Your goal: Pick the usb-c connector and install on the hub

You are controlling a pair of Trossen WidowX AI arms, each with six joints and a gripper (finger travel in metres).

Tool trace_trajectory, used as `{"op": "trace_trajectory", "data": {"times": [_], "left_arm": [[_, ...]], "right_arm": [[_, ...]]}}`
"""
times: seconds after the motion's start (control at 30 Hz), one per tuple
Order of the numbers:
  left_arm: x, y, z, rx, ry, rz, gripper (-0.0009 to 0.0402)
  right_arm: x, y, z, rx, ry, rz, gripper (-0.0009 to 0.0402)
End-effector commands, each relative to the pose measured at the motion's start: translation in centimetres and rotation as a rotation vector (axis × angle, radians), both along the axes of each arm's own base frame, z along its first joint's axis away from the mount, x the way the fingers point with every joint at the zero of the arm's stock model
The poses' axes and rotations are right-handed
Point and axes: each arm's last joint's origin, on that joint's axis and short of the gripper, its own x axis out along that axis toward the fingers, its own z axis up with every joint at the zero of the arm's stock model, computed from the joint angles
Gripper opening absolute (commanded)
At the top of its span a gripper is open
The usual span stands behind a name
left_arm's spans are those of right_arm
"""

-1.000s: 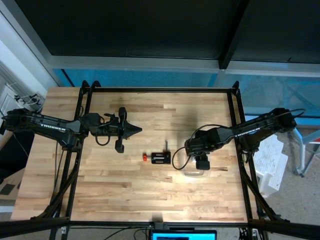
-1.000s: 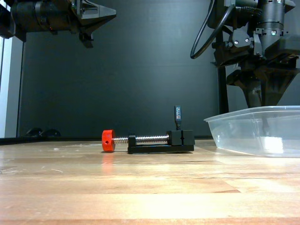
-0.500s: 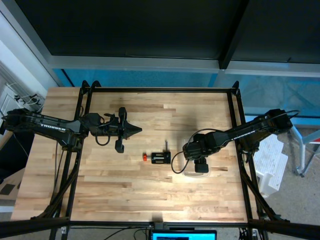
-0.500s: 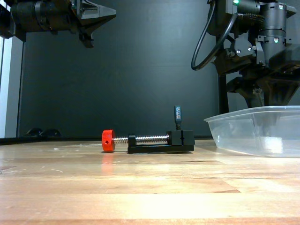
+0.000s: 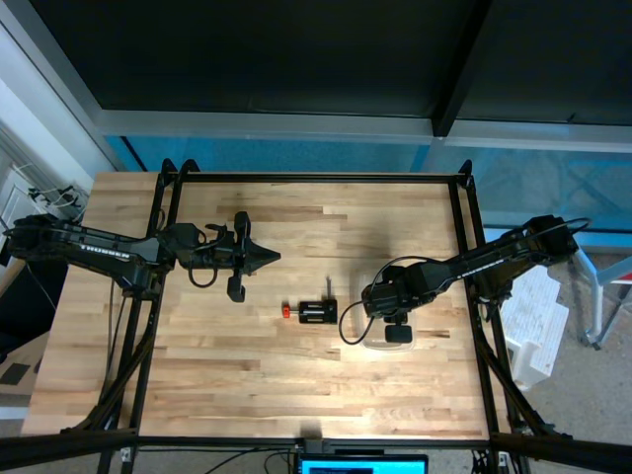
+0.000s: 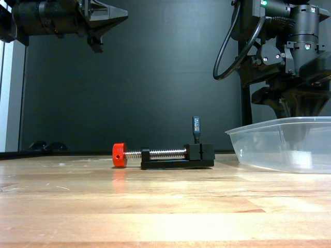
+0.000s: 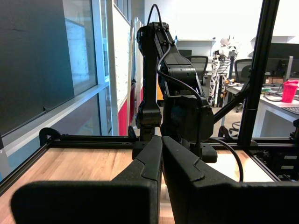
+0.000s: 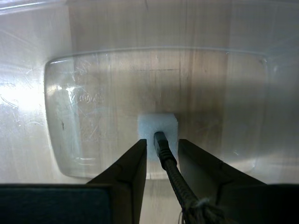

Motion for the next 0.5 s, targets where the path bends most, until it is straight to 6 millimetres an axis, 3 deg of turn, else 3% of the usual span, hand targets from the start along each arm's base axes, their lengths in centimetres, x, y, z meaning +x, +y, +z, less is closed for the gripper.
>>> {"op": "trace_trajectory", "data": {"times": [0.03, 0.3, 0.5], "left_arm": [[0.0, 0.01, 0.0, 0.0, 0.0, 0.0, 0.0], [0.0, 0.0, 0.0, 0.0, 0.0, 0.0, 0.0], [0.01, 0.0, 0.0, 0.0, 0.0, 0.0, 0.0]], "right_arm": [[0.01, 0.04, 0.02, 0.001, -0.002, -0.005, 0.0059], [-0.03, 0.04, 0.02, 0.003, 0.001, -0.023, -0.0003], [-0.04, 0.04, 0.02, 0.003, 0.001, -0.023, 0.0001]]}}
